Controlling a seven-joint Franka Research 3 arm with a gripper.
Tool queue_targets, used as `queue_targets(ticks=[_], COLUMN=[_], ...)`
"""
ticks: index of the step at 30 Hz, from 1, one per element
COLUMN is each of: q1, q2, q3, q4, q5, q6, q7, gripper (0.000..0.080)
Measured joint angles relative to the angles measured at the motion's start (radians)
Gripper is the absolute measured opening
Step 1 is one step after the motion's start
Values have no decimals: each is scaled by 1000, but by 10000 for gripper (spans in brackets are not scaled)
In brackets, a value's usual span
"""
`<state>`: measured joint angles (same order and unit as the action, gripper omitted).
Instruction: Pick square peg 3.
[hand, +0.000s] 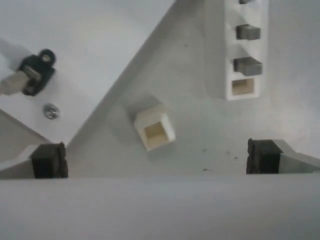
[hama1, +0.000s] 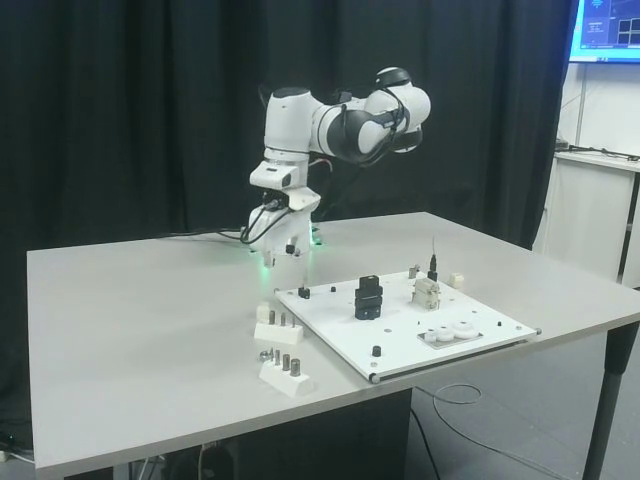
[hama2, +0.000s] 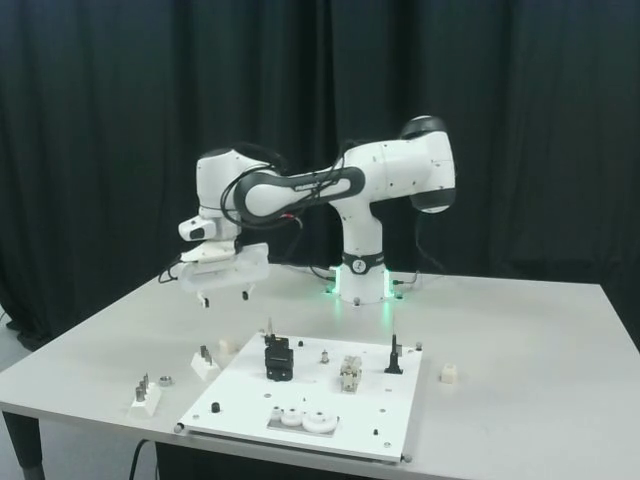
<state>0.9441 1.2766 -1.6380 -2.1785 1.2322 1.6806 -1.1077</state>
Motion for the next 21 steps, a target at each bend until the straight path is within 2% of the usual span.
queue_targets(ticks=[14, 21], q1=[-157, -216], q2=[13, 18], q3=[63, 94], q4=[153, 224], q5=[26, 54], q6=[-3, -7], q7=[-87, -113], gripper=[800, 800])
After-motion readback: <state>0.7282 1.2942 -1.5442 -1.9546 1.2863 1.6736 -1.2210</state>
